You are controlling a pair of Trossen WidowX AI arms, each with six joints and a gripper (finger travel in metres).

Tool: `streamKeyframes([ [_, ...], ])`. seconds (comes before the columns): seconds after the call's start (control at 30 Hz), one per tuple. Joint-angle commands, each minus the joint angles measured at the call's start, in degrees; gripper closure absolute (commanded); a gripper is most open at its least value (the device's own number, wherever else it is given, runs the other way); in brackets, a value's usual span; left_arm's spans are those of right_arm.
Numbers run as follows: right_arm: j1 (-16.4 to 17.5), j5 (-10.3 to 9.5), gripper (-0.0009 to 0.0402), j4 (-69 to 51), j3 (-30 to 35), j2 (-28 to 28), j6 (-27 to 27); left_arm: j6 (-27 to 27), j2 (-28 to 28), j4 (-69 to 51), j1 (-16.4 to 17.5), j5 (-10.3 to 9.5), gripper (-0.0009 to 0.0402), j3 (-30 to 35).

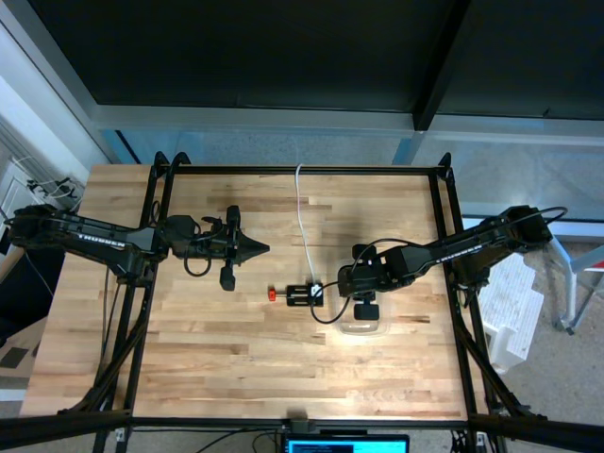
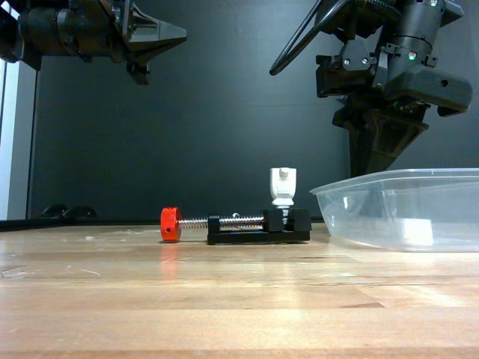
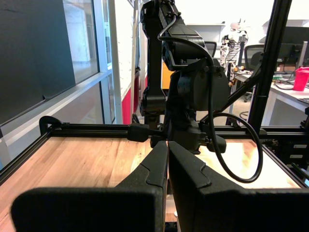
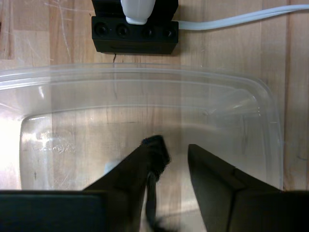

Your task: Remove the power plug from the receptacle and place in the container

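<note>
- R claw [image 4: 174,151]: fingers seen apart, pointed down into the container [image 4: 270,111]; clear gap between the tips.
- Power plug [image 4: 155,147]: seen against the inner tip of one R finger, thin black tail running back along that finger. Located within the container's outline, over its floor. Whether it's resting on the floor or hanging can't be told.
- Plug is well apart from the receptacle [image 4: 137,9].
- Container: clear tray, flat on the surface [image 1: 189,349], just beside the vise [image 2: 258,226] on the R-arm side.
- Receptacle: white, upright, clamped in the black vise; red knob [image 2: 171,224] on the end facing the L arm.
- White cable [image 1: 304,217]: runs from the receptacle away toward the far edge.
- L claw [image 3: 167,159]: fingers pressed together, nothing between them. Held high above the surface on the L side, tip aimed at the R arm, well apart from the vise and container.
</note>
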Motion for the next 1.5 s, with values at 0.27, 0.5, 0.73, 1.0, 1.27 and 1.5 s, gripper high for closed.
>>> streamKeyframes([
  [0.27,0.2,-0.07,0.0172,-2.5,2.3,-1.3,1.2,0.0,0.0,0.0,0.0,0.02,0.0393,0.0],
  [0.5,0.2,-0.02,0.0156,-6.5,4.7,-3.5,1.3,0.0,0.0,0.0,0.0,0.02,0.0393,0.0],
  [0.73,0.2,-0.02,0.0162,-8.7,6.4,-3.8,1.4,0.0,0.0,0.0,0.0,0.02,0.0393,0.0],
  [1.0,0.2,-0.04,0.0164,-8.9,6.5,-4.3,1.6,0.0,0.0,0.0,0.0,0.00,0.0393,0.0],
  [1.27,-0.1,-0.68,0.0224,-6.0,5.6,-7.3,-1.1,0.0,0.0,0.0,0.0,0.02,0.0393,0.0],
  [1.5,-3.1,-7.15,0.0335,3.7,1.6,-13.5,-3.1,0.0,0.0,0.0,0.0,0.02,0.0393,0.0],
])
